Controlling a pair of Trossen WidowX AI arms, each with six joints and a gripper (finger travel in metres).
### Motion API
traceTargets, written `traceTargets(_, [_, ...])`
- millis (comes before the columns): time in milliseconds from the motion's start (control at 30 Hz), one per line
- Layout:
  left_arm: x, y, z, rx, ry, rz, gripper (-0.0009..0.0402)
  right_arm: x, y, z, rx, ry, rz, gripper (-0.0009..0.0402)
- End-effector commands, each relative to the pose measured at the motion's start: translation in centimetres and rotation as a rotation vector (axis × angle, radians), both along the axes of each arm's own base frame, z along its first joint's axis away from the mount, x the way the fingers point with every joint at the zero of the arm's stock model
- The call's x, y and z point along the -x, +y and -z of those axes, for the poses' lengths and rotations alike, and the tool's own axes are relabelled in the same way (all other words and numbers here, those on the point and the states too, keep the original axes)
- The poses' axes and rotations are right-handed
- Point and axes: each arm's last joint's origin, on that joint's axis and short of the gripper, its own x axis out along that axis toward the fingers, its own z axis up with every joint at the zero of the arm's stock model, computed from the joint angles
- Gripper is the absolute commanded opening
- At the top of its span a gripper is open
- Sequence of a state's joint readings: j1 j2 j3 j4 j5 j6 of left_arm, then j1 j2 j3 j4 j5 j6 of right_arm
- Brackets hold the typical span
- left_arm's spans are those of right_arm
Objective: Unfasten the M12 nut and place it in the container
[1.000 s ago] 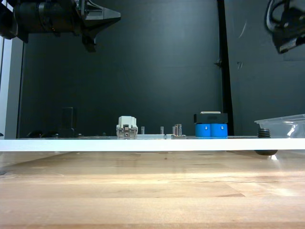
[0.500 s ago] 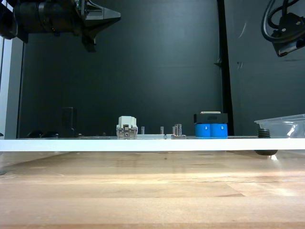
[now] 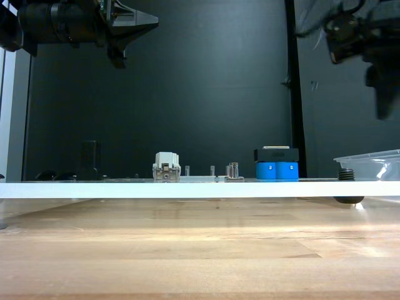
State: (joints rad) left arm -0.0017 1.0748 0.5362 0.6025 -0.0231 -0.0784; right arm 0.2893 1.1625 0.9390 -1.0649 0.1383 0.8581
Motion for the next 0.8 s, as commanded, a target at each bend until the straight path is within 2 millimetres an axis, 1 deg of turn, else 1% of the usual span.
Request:
traceTargets(33, [0.0, 0.0, 0.0, 0.000, 0.000, 0.000, 0.0000, -0.6, -1.3, -1.4, 0.035, -0.046, -0.082, 0.0112])
traceTargets(200, [0.0, 0.0, 0.0, 0.000, 0.000, 0.000, 0.0000, -1.4, -4.0, -3.6, 0.119, -0.130, -0.190, -0.0008])
traceTargets(267, [0.0, 0.0, 0.0, 0.000, 0.000, 0.000, 0.0000, -2.0, -4.9, -4.2, 0.139, -0.197, -0.244, 0.0010])
traceTargets(300, [0.0, 0.0, 0.0, 0.000, 0.000, 0.000, 0.0000, -2.3, -5.3, -4.4, 0.140, -0.240, -0.262, 0.0011])
traceTargets(400, [0.0, 0.0, 0.0, 0.000, 0.000, 0.000, 0.0000, -3.2, -6.2, -5.0, 0.167, -0.349, -0.335, -0.0003])
traceTargets(533, [0.0, 0.0, 0.0, 0.000, 0.000, 0.000, 0.0000, -4.1, -7.0, -6.0, 0.248, -0.490, -0.368, -0.0001])
traceTargets(700, [0.0, 0.0, 0.0, 0.000, 0.000, 0.000, 0.0000, -5.0, -7.2, -7.1, 0.330, -0.696, -0.382, 0.0000])
traceTargets(800, [0.0, 0.0, 0.0, 0.000, 0.000, 0.000, 0.0000, -5.5, -7.1, -6.9, 0.327, -0.832, -0.403, 0.0000])
